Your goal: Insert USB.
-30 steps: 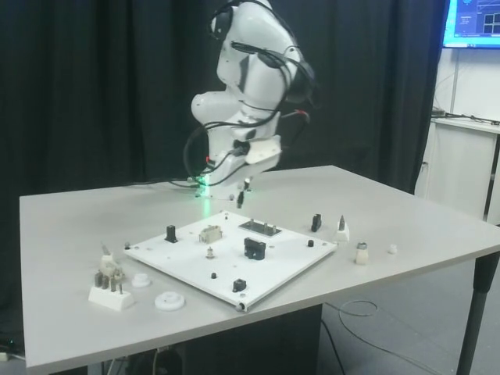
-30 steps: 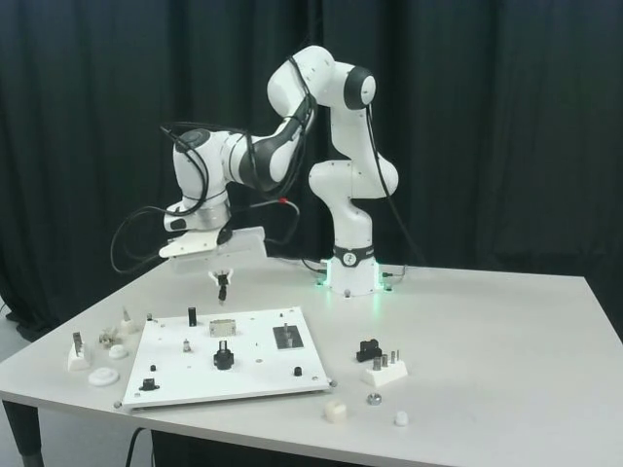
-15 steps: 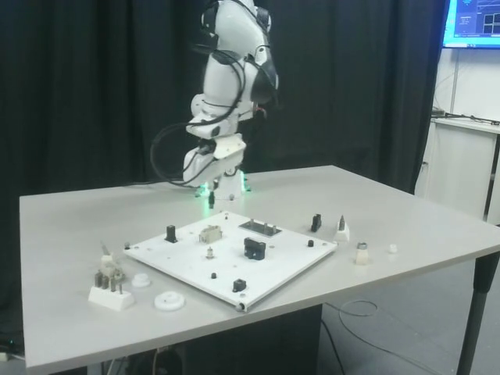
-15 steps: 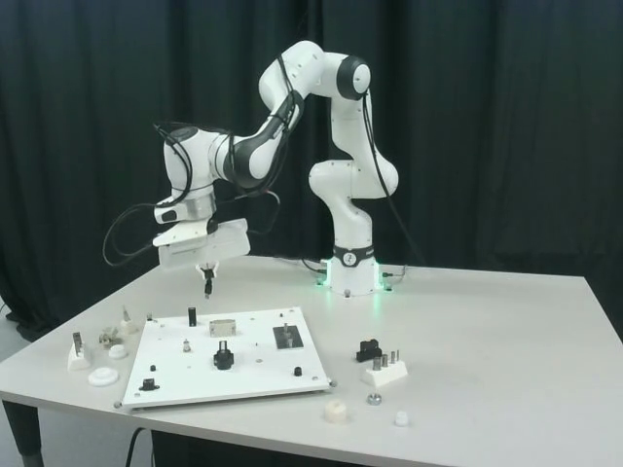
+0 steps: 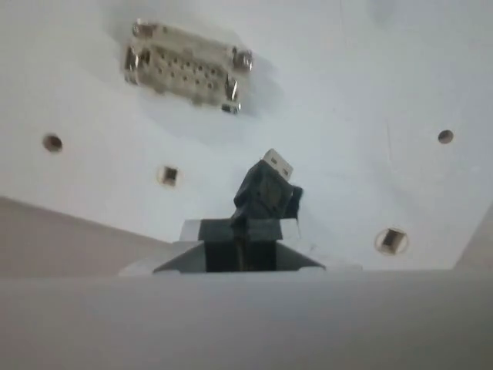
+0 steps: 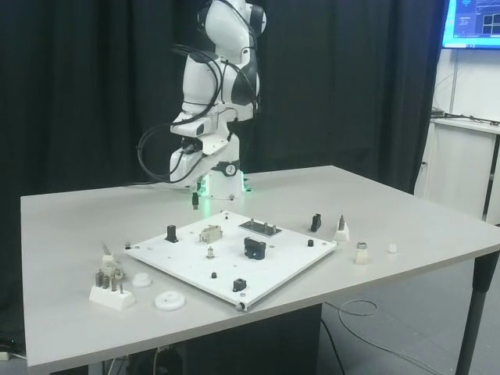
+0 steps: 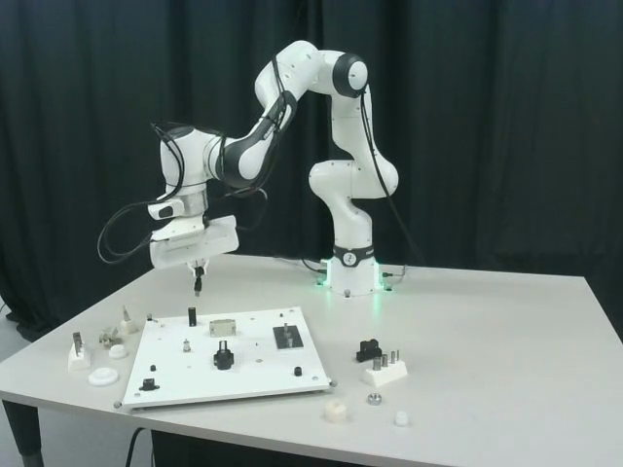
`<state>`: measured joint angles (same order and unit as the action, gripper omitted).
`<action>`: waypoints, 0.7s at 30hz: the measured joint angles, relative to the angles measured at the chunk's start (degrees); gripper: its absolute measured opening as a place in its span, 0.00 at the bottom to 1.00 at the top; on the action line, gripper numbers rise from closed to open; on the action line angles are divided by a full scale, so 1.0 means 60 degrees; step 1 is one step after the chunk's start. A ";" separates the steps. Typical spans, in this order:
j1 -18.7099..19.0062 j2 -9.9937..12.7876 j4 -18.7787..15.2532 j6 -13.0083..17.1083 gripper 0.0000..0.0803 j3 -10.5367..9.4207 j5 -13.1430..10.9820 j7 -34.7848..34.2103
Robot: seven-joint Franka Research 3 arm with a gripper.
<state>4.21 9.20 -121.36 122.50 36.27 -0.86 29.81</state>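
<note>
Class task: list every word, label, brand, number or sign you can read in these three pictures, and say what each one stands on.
No text can be read in any view.
Monitor at the edge of the first room view: it shows pale lines, too small and blurred to read.
White board, multi-pin connector, USB plug held in the gripper: no lettering visible.

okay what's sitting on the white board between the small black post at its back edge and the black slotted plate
The grey multi-pin connector lies between the black post and the slotted plate on the white board, clearest in the second room view.
</note>
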 joint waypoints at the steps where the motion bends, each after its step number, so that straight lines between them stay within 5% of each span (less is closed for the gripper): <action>1: 0.0000 0.0000 -0.0012 0.0011 0.04 0.0038 0.0023 0.0190; 13: 0.0000 0.0061 -0.0112 0.0223 0.04 0.0555 0.0185 0.2019; 21: -0.0001 0.0096 -0.0277 0.0568 0.04 0.0787 0.0416 0.4332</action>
<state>4.21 9.78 -123.02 125.91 40.99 1.64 55.80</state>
